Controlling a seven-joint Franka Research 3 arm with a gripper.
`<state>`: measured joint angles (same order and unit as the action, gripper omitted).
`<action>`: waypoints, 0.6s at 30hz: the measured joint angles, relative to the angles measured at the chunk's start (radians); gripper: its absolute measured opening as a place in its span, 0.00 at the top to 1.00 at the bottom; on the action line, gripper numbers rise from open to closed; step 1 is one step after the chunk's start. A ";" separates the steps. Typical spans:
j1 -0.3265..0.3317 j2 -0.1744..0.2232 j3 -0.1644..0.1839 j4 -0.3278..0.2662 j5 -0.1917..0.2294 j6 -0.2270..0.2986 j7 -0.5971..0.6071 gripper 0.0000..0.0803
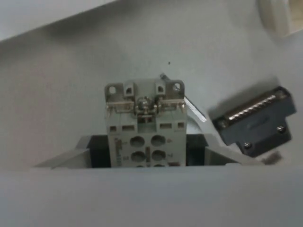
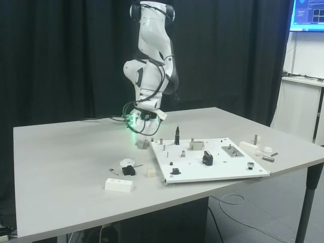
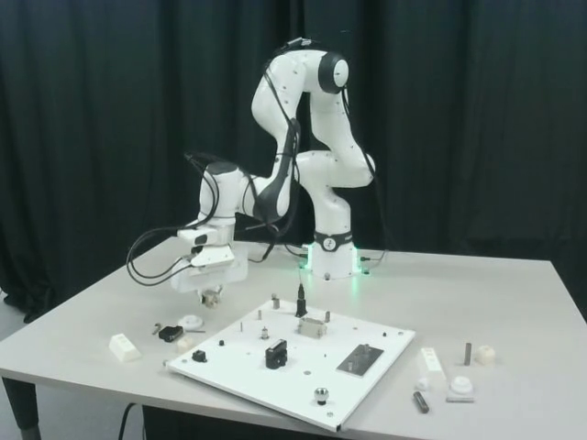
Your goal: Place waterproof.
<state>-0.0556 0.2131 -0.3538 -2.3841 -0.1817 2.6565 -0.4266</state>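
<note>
The waterproof connector (image 1: pixel 144 118) is a grey-white block with round holes in its face and a metal clamp at one end. My gripper (image 1: pixel 147 152) is shut on it, a black pad (image 1: pixel 98 151) pressed on each side. In the room views the gripper (image 2: pixel 143 135) (image 3: pixel 211 291) holds the connector (image 2: pixel 142 144) (image 3: pixel 213 297) low over the grey table, just off the near-left corner of the white board (image 2: pixel 223 172) (image 3: pixel 303 376). Whether the connector touches the table I cannot tell.
A black multi-pin plug (image 1: pixel 255 120) (image 2: pixel 129 170) lies on the table close by, next to a white disc (image 2: pixel 126 162) (image 3: pixel 190 321). A white block (image 2: pixel 119 185) (image 3: pixel 124 346) lies nearer the table edge. The board carries several pegs and small fixtures.
</note>
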 joint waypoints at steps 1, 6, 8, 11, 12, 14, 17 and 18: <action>-0.002 0.007 0.000 0.000 0.012 0.006 -0.008 0.61; -0.007 0.039 -0.001 0.000 0.068 0.027 -0.044 0.61; -0.007 0.048 -0.002 0.000 0.083 0.032 -0.054 0.61; -0.007 0.059 -0.002 0.000 0.106 0.036 -0.065 0.61; -0.007 0.063 -0.002 0.000 0.112 0.037 -0.068 0.61; -0.008 0.068 -0.002 0.000 0.123 0.037 -0.074 0.61; -0.008 0.076 -0.002 0.000 0.143 0.037 -0.082 0.61; -0.008 0.079 -0.002 0.000 0.148 0.037 -0.086 0.61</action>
<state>-0.0632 0.2920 -0.3559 -2.3840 -0.0336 2.6938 -0.5131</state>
